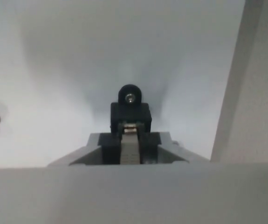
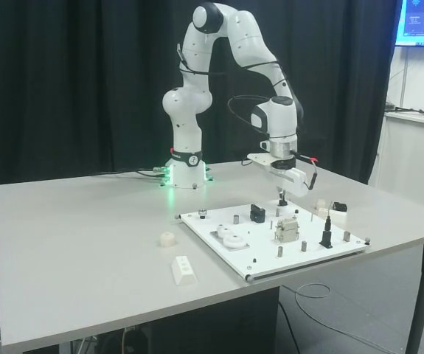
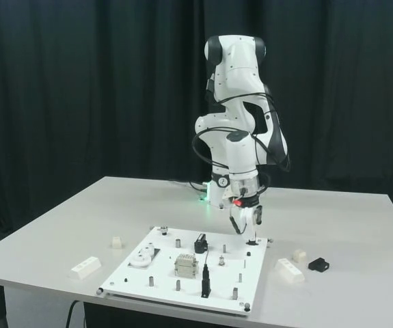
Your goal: Remove Ethernet.
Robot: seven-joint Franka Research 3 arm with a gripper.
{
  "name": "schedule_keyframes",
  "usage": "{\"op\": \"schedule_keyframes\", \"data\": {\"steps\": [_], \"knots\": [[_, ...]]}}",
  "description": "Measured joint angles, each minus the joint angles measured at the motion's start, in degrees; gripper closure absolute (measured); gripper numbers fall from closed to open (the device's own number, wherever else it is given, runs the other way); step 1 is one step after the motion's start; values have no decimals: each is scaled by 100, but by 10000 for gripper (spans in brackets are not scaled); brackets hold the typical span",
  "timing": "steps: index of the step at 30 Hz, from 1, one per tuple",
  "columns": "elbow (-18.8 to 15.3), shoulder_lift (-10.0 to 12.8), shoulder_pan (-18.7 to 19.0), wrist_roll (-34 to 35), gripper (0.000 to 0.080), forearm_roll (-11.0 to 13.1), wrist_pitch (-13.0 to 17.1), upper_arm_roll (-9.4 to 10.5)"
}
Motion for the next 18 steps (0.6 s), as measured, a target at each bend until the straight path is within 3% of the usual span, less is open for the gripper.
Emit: {"op": "schedule_keyframes", "data": {"steps": [5, 11, 18], "knots": [[0, -85, 1, 18, 723, 33, -90, -33], [7, -348, 2, 18, 723, 28, -365, -79], [13, -698, 2, 68, 723, -206, -770, -139]]}}
